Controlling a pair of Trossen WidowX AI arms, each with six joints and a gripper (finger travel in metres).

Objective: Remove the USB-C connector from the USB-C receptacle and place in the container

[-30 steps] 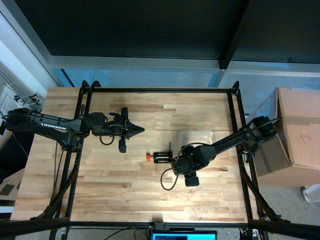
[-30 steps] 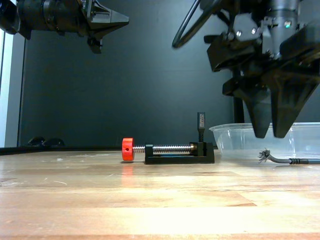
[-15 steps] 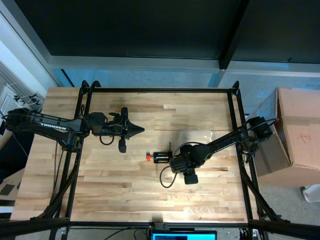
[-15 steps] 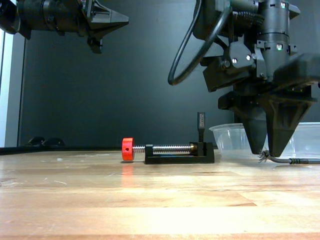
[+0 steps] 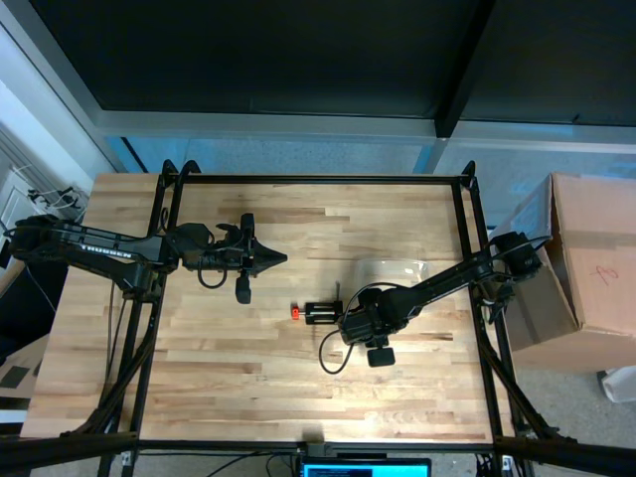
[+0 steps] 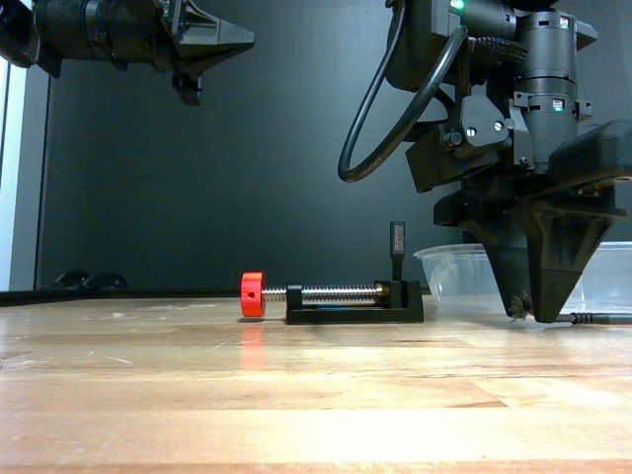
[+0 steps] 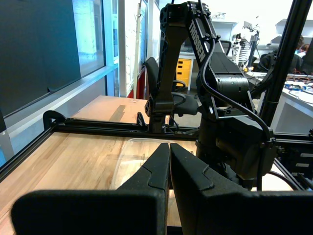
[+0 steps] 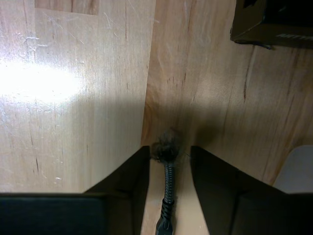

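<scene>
1. The right gripper (image 6: 528,316) is down at the counter (image 6: 296,395). Its fingers (image 8: 131,172) are open, straddling the frayed cable end of the USB-C connector (image 8: 168,178) without gripping it.
2. The connector lies free on the counter beside the clear container (image 6: 459,272), out of the USB-C receptacle (image 6: 397,240).
3. The left gripper (image 7: 169,145) hangs high over the counter's left half, its fingers closed together on nothing.
</scene>
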